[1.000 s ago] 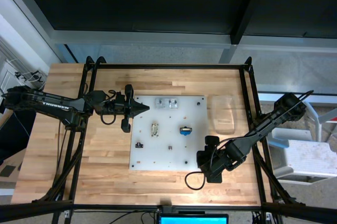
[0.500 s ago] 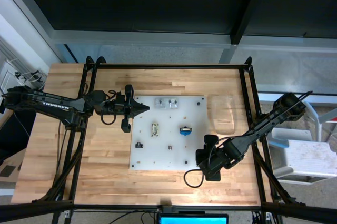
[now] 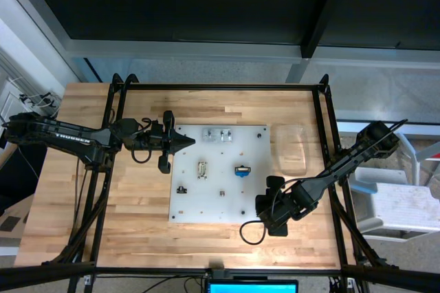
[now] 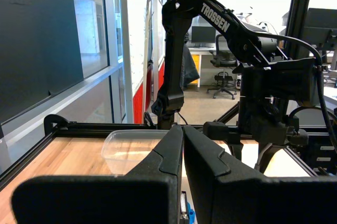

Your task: Remove the rj45 connector and place it in the container

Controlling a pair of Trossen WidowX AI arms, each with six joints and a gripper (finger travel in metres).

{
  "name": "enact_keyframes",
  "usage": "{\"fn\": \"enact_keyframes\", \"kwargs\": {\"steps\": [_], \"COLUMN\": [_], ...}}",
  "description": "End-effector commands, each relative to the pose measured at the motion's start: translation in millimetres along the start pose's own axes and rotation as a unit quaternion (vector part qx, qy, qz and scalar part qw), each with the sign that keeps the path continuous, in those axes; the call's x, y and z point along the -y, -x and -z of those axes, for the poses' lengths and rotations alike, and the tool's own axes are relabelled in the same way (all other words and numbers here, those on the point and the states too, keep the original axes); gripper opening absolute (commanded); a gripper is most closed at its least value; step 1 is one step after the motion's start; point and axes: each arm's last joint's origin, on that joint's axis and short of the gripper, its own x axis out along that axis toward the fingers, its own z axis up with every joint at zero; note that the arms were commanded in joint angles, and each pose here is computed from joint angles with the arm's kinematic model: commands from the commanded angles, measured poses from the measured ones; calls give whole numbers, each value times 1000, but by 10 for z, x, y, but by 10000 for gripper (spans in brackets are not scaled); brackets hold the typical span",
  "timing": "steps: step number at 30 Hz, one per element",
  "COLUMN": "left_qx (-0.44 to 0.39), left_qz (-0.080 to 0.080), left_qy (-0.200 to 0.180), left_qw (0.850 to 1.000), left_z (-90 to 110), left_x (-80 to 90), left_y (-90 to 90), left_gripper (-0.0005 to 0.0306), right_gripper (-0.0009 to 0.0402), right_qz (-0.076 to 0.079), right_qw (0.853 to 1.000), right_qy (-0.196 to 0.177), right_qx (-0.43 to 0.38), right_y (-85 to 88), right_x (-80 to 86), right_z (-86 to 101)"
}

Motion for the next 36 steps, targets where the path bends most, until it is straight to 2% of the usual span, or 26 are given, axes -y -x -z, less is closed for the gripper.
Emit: {"fn": "enact_keyframes", "kwargs": {"steps": [1, 13, 17, 25, 36], "left_qx": [0, 0, 0, 0, 0], "left_qz": [0, 0, 0, 0, 0], "left_qy": [0, 0, 0, 0, 0], "left_qw": [1000, 1000, 1000, 1000, 1000], "left_z": [0, 0, 0, 0, 0], "left_x": [0, 0, -1, -1, -1], "left_y": [-1, -1, -1, -1, -1], "left_gripper": [1, 1, 1, 1, 1], "right_gripper": [188, 187, 175, 131, 28], "right_qz": [4, 4, 5, 4, 3], "right_qw": [1000, 1000, 1000, 1000, 1000], "right_qy": [-1, -1, -1, 1, 0], "right_qx": [1, 1, 1, 2, 3], "right_y": [-3, -16, -17, -19, -18], "right_x": [5, 9, 12, 13, 10], "right_z": [4, 11, 11, 9, 6]}}
